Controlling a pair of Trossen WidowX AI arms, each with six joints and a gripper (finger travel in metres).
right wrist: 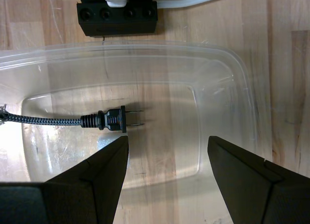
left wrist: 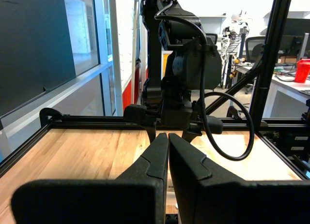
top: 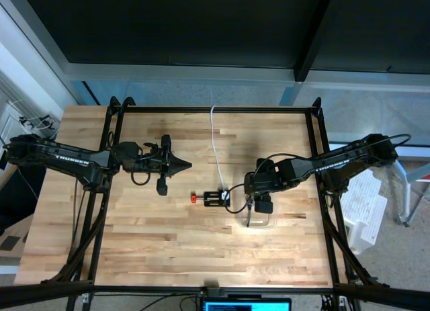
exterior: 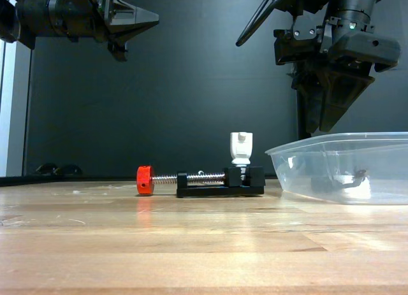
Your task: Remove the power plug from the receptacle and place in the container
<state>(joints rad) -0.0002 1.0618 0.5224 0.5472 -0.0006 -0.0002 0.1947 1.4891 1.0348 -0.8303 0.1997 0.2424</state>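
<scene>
Where legible, writing: white TROSSEN along the left arm (top: 64, 160).
Counts: two grippers; one container (right wrist: 223, 74), one power plug (right wrist: 112, 120), one receptacle (exterior: 241, 145), one clamp block (exterior: 252, 180), one red-orange knob (exterior: 145, 180), one white cable (top: 216, 143).
Right gripper (right wrist: 167, 139): spread wide, holding nothing, hanging over the container.
Power plug: flat on the container floor, directly under the right gripper, prongs aimed across the gap.
Receptacle: just past the right gripper's fingertips, outside the container, upright in the clamp block.
Left gripper (left wrist: 168, 137): fingers pressed together, empty, raised, well apart from plug and container.
</scene>
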